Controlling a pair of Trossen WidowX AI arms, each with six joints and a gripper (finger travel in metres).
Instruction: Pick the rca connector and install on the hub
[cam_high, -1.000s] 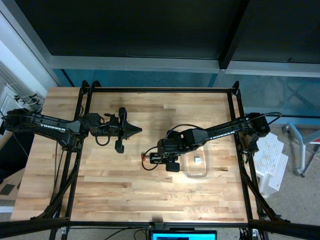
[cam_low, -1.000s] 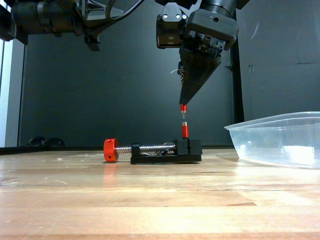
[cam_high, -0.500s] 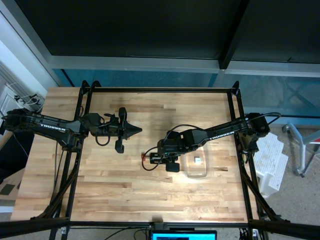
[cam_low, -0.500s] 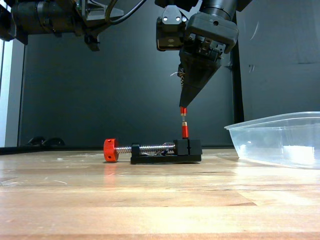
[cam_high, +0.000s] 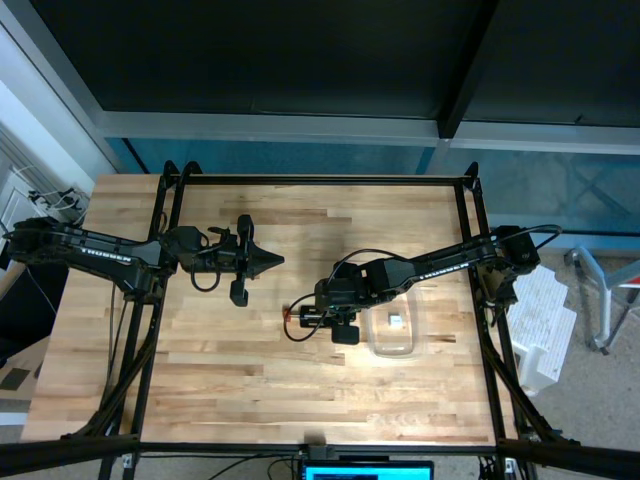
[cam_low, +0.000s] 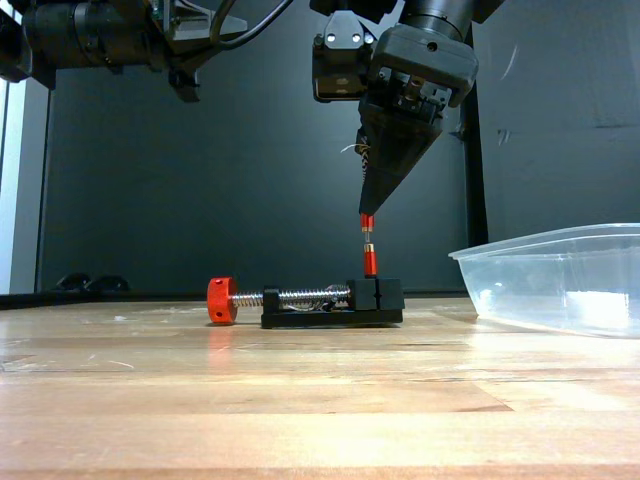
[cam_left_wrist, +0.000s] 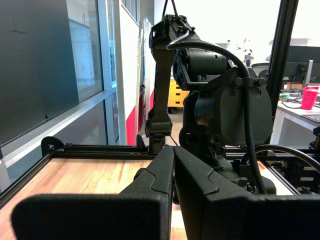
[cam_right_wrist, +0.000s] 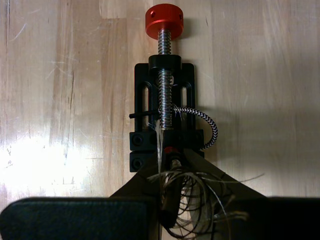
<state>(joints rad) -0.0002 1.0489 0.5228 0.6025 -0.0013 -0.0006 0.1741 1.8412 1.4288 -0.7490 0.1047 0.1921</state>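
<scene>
- My right gripper (cam_low: 367, 212) hangs point-down over the hub (cam_low: 332, 304). Its fingers are pinched nearly closed on the connector (cam_low: 366, 222) — a small red plug with a thin metal pin pointing down.
- The pin's tip lines up on the red post (cam_low: 369, 262) standing on the hub; I cannot tell whether it has entered.
- The hub lies flat on the table (cam_low: 300, 400), with its red knob (cam_low: 221, 299) at the far end from the post and the clear tray (cam_low: 560, 275) apart beside it.
- My left gripper (cam_high: 272, 260) is held above the table's left half, fingers pressed together — empty.
</scene>
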